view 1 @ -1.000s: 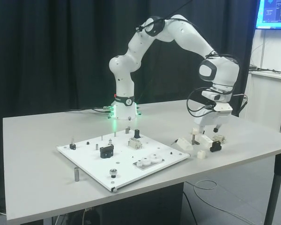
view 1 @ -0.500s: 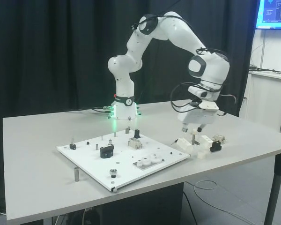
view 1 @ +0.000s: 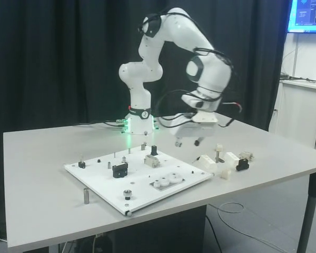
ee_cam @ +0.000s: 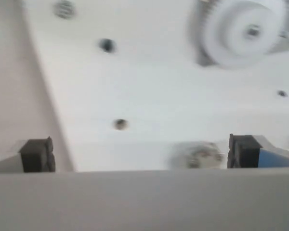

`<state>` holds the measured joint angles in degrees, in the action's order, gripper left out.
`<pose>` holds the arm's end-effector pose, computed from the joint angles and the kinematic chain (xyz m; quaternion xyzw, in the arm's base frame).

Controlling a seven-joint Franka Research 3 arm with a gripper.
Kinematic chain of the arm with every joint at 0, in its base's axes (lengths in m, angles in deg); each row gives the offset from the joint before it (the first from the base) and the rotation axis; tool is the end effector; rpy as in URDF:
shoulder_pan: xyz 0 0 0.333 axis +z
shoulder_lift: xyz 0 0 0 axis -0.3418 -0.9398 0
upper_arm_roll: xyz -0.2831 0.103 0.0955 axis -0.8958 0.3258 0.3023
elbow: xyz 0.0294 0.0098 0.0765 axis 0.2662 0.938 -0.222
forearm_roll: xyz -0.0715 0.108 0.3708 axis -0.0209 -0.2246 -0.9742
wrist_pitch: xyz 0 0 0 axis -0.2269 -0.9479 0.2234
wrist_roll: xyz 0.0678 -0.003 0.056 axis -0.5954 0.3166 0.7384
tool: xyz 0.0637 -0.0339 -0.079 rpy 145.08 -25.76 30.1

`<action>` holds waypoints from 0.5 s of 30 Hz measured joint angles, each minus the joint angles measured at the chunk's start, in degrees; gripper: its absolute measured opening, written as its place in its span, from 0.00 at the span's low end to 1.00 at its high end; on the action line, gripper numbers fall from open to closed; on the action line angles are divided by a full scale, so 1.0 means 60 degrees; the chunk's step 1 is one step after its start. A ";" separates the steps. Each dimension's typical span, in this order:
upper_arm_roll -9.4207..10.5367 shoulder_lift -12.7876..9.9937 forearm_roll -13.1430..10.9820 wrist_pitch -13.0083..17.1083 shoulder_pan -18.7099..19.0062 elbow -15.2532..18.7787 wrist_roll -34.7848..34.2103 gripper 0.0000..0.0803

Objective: Remove square peg 2.

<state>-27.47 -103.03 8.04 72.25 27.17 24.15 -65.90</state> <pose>0.6541 -0.0673 0.3001 0.9333 -0.3253 -0.0778 0.1305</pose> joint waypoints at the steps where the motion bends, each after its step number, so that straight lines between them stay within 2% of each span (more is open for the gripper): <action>1: 0.0015 0.0010 0.0000 0.0000 -0.0147 0.0000 0.0155 1.00; 15: -0.0031 0.0053 -0.0022 0.0038 -0.1614 -0.0001 0.1771 1.00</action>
<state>-27.65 -102.72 7.91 72.48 17.48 24.15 -55.27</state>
